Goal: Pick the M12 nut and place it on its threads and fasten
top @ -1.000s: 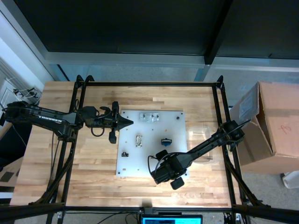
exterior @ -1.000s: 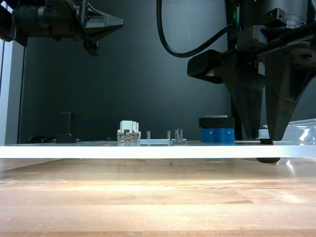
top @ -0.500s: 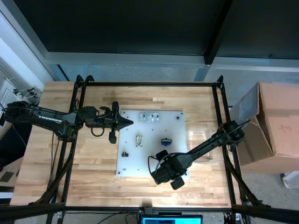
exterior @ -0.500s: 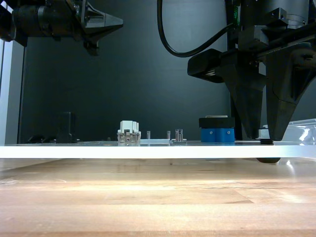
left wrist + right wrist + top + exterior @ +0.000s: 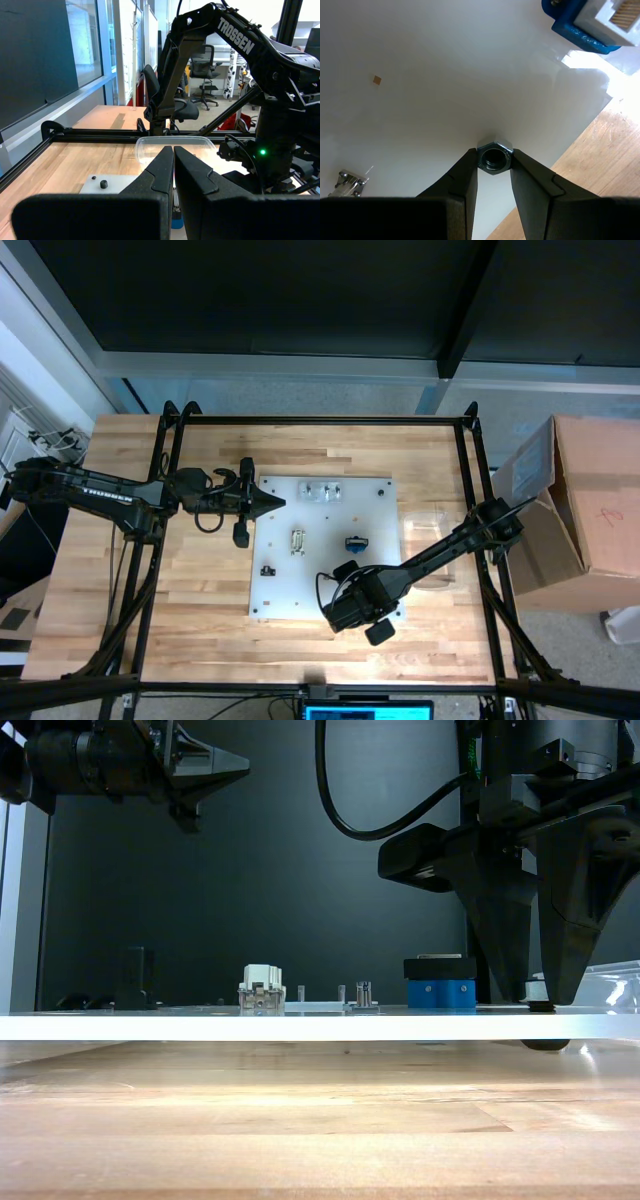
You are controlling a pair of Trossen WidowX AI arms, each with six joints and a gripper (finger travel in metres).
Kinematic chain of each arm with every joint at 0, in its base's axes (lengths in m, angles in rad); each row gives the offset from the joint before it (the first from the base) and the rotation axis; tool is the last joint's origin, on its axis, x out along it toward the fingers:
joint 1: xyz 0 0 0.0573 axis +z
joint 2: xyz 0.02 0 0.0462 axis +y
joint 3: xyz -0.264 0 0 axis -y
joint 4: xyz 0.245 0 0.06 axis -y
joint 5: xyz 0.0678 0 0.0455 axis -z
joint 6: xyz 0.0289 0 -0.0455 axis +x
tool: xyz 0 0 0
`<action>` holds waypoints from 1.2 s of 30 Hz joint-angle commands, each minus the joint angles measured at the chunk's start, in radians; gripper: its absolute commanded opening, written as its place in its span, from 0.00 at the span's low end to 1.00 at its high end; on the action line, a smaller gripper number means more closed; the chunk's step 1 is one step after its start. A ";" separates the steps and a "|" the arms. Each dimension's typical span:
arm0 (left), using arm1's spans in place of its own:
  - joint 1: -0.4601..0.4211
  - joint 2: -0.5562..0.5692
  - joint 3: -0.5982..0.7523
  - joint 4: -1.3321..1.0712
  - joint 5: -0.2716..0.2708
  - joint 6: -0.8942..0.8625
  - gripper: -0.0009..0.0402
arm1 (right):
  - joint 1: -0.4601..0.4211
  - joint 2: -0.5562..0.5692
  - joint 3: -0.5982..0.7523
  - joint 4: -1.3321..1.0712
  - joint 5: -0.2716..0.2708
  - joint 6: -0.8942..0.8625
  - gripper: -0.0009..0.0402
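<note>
Clamping nut on stud, bore up — right pincer | left pincer over board

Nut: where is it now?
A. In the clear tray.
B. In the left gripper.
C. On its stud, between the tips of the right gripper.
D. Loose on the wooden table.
C: the right wrist view shows the nut on its stud on the board, with the right gripper closed about it. The left gripper hangs shut, high by the board's left edge.
</note>
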 commanded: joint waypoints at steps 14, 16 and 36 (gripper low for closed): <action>0.000 0.000 0.000 0.000 0.000 0.000 0.02 | 0.003 -0.012 0.000 -0.005 -0.005 -0.003 0.32; 0.000 0.000 0.000 0.000 0.000 0.000 0.02 | 0.002 -0.023 0.000 -0.008 -0.004 -0.011 0.32; 0.000 0.000 0.000 0.000 0.000 0.000 0.02 | 0.002 -0.204 0.000 -0.200 0.129 -0.799 0.28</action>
